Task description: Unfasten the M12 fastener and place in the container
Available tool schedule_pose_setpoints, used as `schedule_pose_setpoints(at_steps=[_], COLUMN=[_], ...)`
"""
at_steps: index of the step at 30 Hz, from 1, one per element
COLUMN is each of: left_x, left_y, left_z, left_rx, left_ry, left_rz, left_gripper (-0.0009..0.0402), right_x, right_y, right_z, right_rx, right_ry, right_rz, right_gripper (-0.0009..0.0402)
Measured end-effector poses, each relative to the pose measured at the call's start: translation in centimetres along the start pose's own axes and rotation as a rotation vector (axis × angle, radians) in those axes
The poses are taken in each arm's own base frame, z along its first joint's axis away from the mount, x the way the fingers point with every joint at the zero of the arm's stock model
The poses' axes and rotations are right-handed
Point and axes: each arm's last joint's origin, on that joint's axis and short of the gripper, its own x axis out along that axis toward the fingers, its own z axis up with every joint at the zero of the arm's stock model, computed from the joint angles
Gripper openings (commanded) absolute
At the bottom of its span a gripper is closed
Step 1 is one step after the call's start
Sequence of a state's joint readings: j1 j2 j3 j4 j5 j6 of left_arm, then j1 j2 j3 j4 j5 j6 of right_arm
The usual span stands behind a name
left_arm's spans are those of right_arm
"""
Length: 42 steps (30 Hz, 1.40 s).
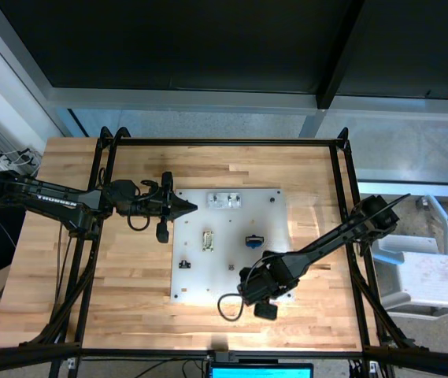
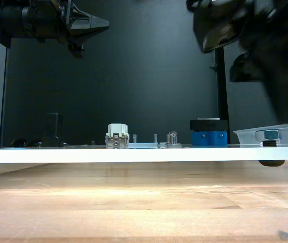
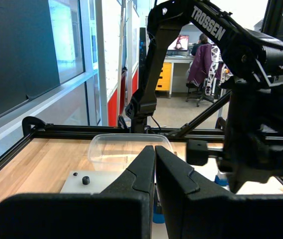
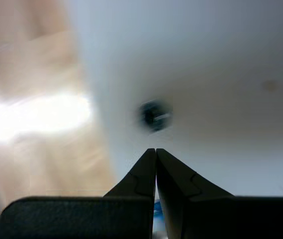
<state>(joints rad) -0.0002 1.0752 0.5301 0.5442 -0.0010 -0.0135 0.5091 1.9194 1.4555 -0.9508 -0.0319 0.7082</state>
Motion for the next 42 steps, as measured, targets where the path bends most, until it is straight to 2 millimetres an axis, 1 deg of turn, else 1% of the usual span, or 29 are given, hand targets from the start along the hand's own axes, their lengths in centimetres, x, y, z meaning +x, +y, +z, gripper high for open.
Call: schedule_pose_setpoints(at_steps=[3,8,16,30,32,34,35,38,42], left_x=[0.0,0.0,0.0,0.0,0.0,0.0,0.0,0.0,0.0], left_y=[0.0,0.0,0.0,0.0,0.0,0.0,0.0,0.0,0.0], left_z=[0.0,0.0,0.0,0.0,0.0,0.0,0.0,0.0,0.0], left_rx=[0.0,0.0,0.0,0.0,0.0,0.0,0.0,0.0,0.0], left_ry=[0.0,0.0,0.0,0.0,0.0,0.0,0.0,0.0,0.0], left_rz=[0.0,0.0,0.0,0.0,0.0,0.0,0.0,0.0,0.0], left_gripper=[0.0,0.0,0.0,0.0,0.0,0.0,0.0,0.0,0.0], right_x=[-0.1,0.5,1.5,1.7,1.7,1.4,1.1,0.3,0.2], right_y=[0.3,0.3,0.2,0.0,-0.3,-1.0,-1.3,-1.5,-1.3], right_z=[0.2,0.2,0.3,0.2,0.1,-0.2,-0.2,-0.1,-0.4], right_rx=[-0.031,-0.064,-0.09,-0.094,-0.084,-0.015,-0.001,-0.013,-0.02], right_ry=[0.004,-0.015,-0.006,-0.022,-0.033,-0.079,-0.098,-0.123,-0.096], right_rz=[0.062,0.074,0.065,0.032,-0.035,-0.212,-0.26,-0.281,-0.26], right_gripper=[0.0,0.0,0.0,0.0,0.0,0.0,0.0,0.0,0.0])
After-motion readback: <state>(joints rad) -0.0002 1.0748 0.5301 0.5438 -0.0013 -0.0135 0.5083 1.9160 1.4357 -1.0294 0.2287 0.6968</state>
